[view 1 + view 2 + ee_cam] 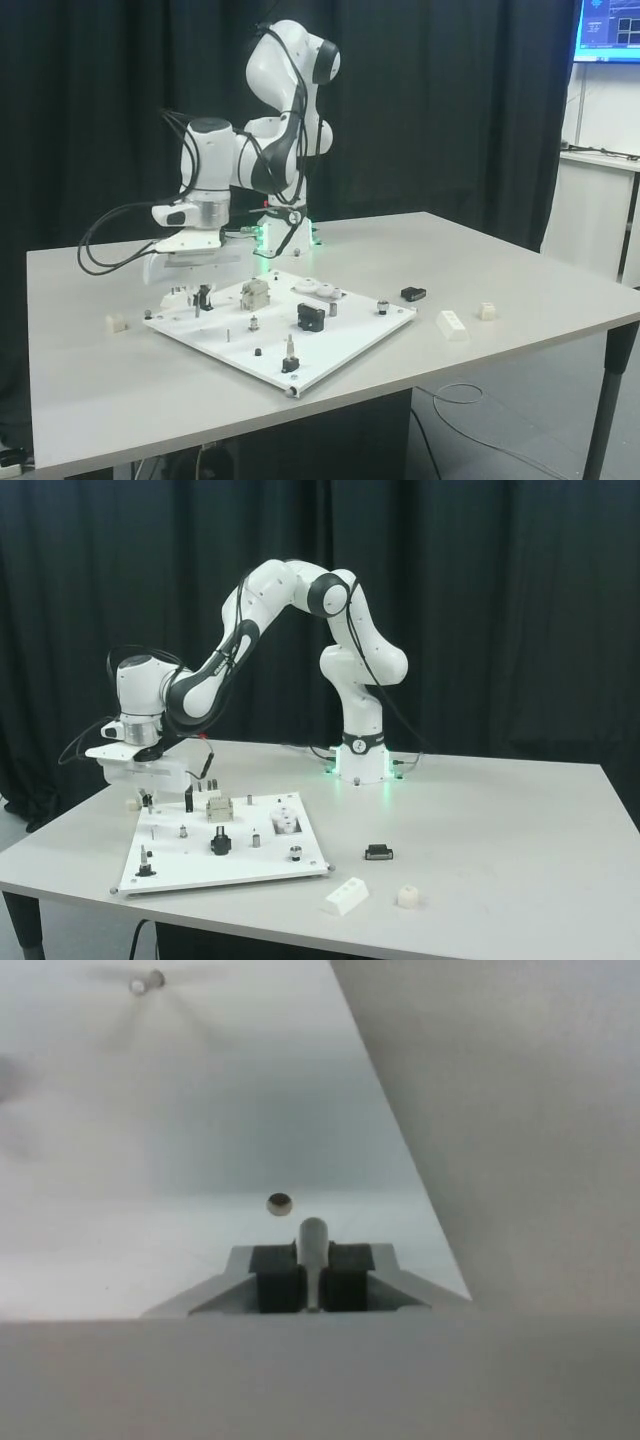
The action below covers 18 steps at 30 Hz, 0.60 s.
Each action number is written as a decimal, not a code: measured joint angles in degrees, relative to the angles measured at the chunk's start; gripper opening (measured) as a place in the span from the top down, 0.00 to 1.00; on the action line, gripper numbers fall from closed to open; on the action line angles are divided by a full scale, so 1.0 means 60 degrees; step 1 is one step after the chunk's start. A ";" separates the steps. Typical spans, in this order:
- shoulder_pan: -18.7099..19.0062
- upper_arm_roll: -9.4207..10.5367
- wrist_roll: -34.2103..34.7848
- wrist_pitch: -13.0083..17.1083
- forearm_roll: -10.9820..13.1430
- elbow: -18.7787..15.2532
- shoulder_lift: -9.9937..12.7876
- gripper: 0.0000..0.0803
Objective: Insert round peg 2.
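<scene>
We see the gripper [313, 1282] clamped on the round peg [313, 1245], whose grey tip sticks out from between the black pads [277, 1282]. Just past the peg's tip lies a small hole [279, 1203] in the white board [150, 1250], which rests on the grey table [520, 280].

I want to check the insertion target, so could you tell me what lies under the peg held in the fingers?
Below the round peg is the white board, with a small round hole just past the peg's tip. The gripper hides the board directly underneath.
</scene>
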 joint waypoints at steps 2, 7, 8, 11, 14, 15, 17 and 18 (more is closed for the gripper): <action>0.0002 0.0000 -0.0036 0.0091 0.0024 -0.0084 -0.0002 0.92; 0.0013 0.0002 -0.0082 0.0347 0.0056 -0.0307 -0.0003 0.92; 0.0016 0.0002 -0.0089 0.0400 0.0065 -0.0347 -0.0002 0.92; 0.0028 0.0005 -0.0112 0.0574 0.0135 -0.0473 -0.0002 0.92; 0.0039 0.0007 -0.0171 0.0689 0.0241 -0.0568 -0.0003 0.92; 0.0044 0.0007 -0.0191 0.0731 0.0262 -0.0599 -0.0003 0.92; 0.0054 0.0008 -0.0208 0.0810 0.0304 -0.0659 -0.0004 0.92; 0.0058 0.0009 -0.0211 0.0847 0.0320 -0.0685 -0.0004 0.92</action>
